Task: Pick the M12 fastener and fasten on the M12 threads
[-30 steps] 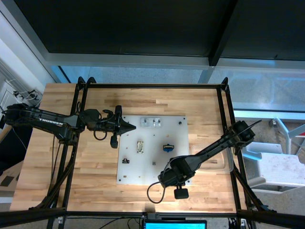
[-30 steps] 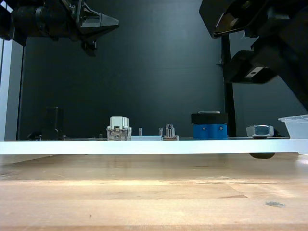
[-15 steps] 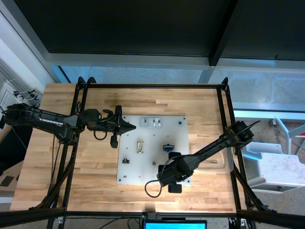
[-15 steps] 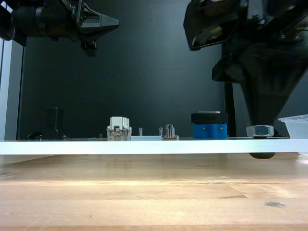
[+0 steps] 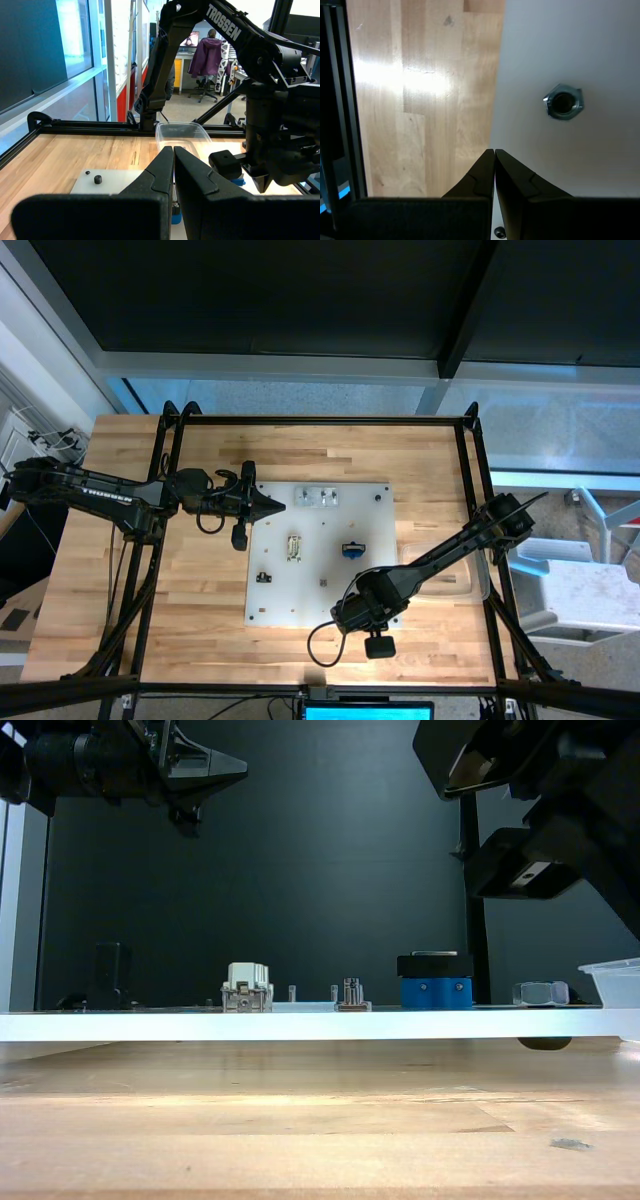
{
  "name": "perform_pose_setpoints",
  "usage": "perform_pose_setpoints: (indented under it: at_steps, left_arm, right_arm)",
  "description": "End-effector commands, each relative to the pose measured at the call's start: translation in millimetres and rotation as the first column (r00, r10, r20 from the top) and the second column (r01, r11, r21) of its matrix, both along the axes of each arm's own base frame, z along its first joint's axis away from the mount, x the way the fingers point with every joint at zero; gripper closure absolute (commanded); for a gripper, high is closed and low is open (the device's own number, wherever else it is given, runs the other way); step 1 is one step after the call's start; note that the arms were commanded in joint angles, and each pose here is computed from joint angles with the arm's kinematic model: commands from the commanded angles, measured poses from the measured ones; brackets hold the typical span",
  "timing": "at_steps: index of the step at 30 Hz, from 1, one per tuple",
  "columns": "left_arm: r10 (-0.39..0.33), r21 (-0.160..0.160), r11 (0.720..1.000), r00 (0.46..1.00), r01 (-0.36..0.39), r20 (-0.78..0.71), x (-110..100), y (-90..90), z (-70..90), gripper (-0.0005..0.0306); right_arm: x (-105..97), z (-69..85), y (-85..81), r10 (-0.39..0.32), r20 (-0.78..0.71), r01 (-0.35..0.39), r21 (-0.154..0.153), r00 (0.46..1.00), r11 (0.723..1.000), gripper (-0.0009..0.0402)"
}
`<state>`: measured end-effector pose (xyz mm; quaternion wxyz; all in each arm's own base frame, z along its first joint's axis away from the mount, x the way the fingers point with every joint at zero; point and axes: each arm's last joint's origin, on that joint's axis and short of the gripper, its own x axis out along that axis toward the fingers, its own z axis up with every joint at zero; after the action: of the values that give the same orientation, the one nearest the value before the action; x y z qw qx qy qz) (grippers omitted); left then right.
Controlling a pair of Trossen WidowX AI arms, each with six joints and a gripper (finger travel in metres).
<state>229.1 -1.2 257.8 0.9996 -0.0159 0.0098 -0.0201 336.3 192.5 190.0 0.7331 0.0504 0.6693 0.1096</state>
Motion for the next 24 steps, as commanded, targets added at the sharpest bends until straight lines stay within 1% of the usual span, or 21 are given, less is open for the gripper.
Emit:
perform_pose_setpoints:
  at_steps: [1, 2, 3, 5, 8, 10, 12, 13, 15, 19, 24]
  left_arm:
    - [0.000, 0.000, 1.000, 1.000, 0.000, 0.001, 0.0, 0.1, 0.2, 0.0300]
    - [0.000, 0.000, 1.000, 1.000, 0.000, 0.000, 0.0, 0.0, 0.1, 0.0300]
    - [0.000, 0.000, 1.000, 1.000, 0.000, 0.000, 0.0, 0.0, 0.1, 0.0300]
    - [0.000, 0.000, 1.000, 1.000, 0.000, 0.001, 0.0, 0.0, 0.2, 0.0300]
    - [0.000, 0.000, 1.000, 1.000, 0.000, 0.000, 0.0, 0.0, 0.1, 0.0300]
    - [0.000, 0.000, 1.000, 1.000, 0.000, 0.000, 0.0, 0.1, 0.1, 0.0300]
    - [0.000, 0.000, 1.000, 1.000, 0.000, 0.001, 0.0, 0.0, 0.2, 0.0300]
    - [0.000, 0.000, 1.000, 1.000, 0.000, 0.001, 0.0, 0.0, 0.2, 0.0300]
    - [0.000, 0.000, 1.000, 1.000, 0.000, 0.000, 0.0, 0.0, 0.1, 0.0300]
    - [0.000, 0.000, 1.000, 1.000, 0.000, 0.001, 0.0, 0.1, 0.2, 0.0300]
    - [0.000, 0.000, 1.000, 1.000, 0.000, 0.001, 0.0, 0.0, 0.2, 0.0300]
  right_arm:
    - [0.2, -0.1, -1.0, -0.002, 0.004, 0.002, -0.012, 1.000, 1.000, 0.0393]
    - [0.3, -0.1, -1.2, -0.003, 0.005, 0.003, -0.016, 1.000, 1.000, 0.0393]
    - [0.1, 0.0, -1.8, -0.010, 0.009, 0.010, -0.030, 1.000, 0.999, 0.0393]
    - [-0.6, 3.2, -3.9, -0.031, 0.032, 0.033, -0.072, 0.999, 0.997, 0.0393]
    - [-1.6, 9.2, -8.6, -0.058, 0.078, 0.069, -0.144, 0.995, 0.987, 0.0393]
    - [-1.9, 12.4, -10.2, -0.071, 0.106, 0.089, -0.175, 0.992, 0.981, 0.0393]
    - [-1.5, 12.4, -11.5, -0.102, 0.130, 0.127, -0.208, 0.986, 0.970, 0.0393]
    - [-1.4, 12.2, -12.0, -0.121, 0.138, 0.149, -0.217, 0.983, 0.965, 0.0393]
    - [-0.7, 7.5, -11.8, -0.146, 0.134, 0.173, -0.220, 0.980, 0.960, 0.0393]
    - [0.8, -0.3, -10.5, -0.168, 0.120, 0.192, -0.224, 0.978, 0.955, 0.0393]
    - [1.8, -1.6, -9.4, -0.185, 0.136, 0.211, -0.209, 0.973, 0.955, 0.0393]
